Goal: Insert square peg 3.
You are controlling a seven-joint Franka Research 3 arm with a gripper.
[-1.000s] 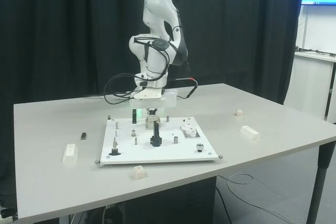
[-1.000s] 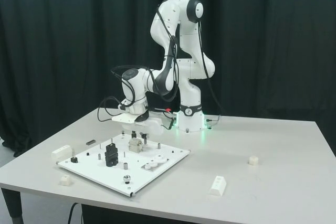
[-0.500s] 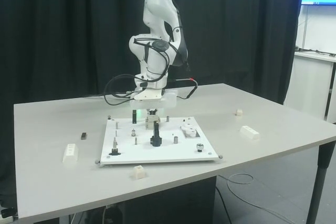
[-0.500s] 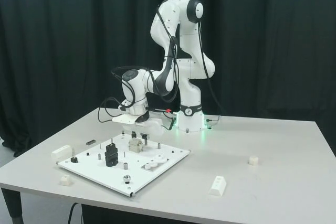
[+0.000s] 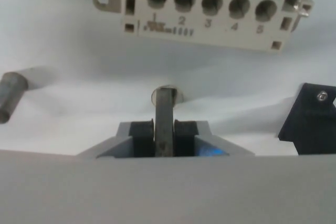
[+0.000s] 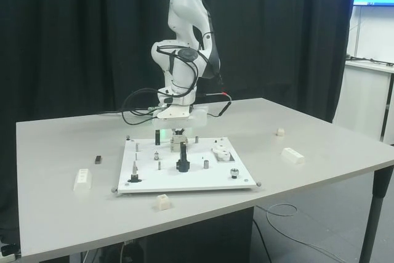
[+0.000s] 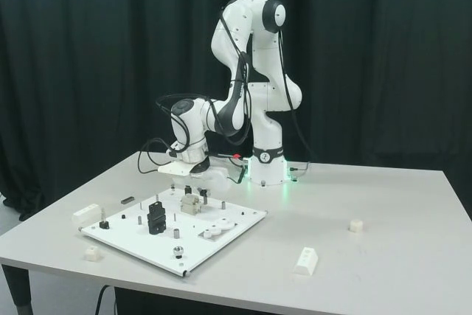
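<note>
The gripper [image 5: 164, 129] has risen slightly since the earlier frame, its two black fingers [image 5: 140, 136] clamped on one square peg [image 5: 165, 119]. The peg's long axis points down at a hole in the white board [image 6: 184, 177]. Only the wrist view shows the numbered connector block [image 5: 205, 9].

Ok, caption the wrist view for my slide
Jaws shut on a square peg above a white board, beside a numbered connector block.

Grey table [image 6: 55, 146] w/ white board [image 6: 215, 180], 4 small white blocks [image 6: 82, 180].
</note>
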